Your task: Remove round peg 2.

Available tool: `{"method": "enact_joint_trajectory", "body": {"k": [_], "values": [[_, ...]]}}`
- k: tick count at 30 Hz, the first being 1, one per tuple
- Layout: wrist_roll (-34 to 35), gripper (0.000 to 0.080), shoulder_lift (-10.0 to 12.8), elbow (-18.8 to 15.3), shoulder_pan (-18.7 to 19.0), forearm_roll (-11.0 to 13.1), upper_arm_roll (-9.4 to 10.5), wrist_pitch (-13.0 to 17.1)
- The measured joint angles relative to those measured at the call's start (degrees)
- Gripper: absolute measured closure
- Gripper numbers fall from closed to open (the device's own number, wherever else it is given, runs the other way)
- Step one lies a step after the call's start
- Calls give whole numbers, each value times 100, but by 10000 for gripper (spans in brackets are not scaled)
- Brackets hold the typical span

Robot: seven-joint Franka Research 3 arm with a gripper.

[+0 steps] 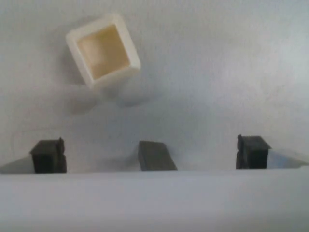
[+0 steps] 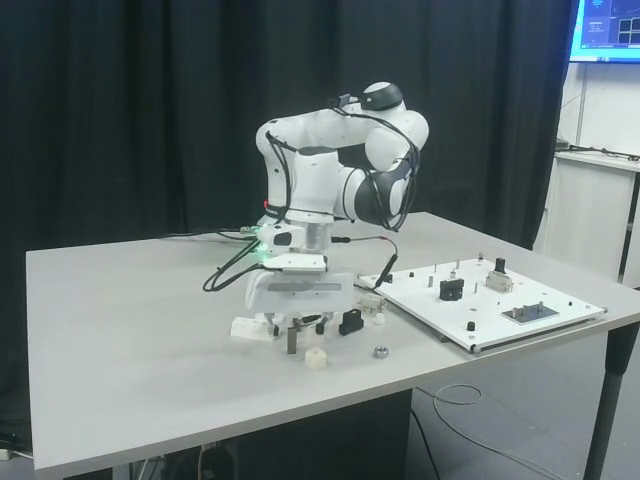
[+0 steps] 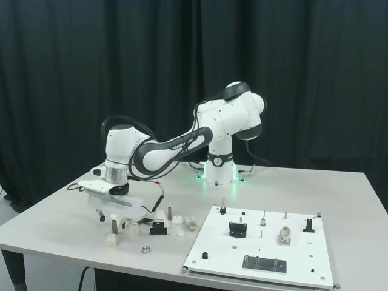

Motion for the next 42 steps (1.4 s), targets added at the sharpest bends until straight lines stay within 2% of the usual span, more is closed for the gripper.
{"method": "enact_joint_trajectory", "body": {"k": [2,3,17,42], "values": [[40,54,-2,44,0,-40,-38,-6],[56,13,-4,64,1,-66,-55,-12],[309,3,-9,317,2,-352,-305,-213],[369,3,-19,466,1,-448,-492,-324]]}}
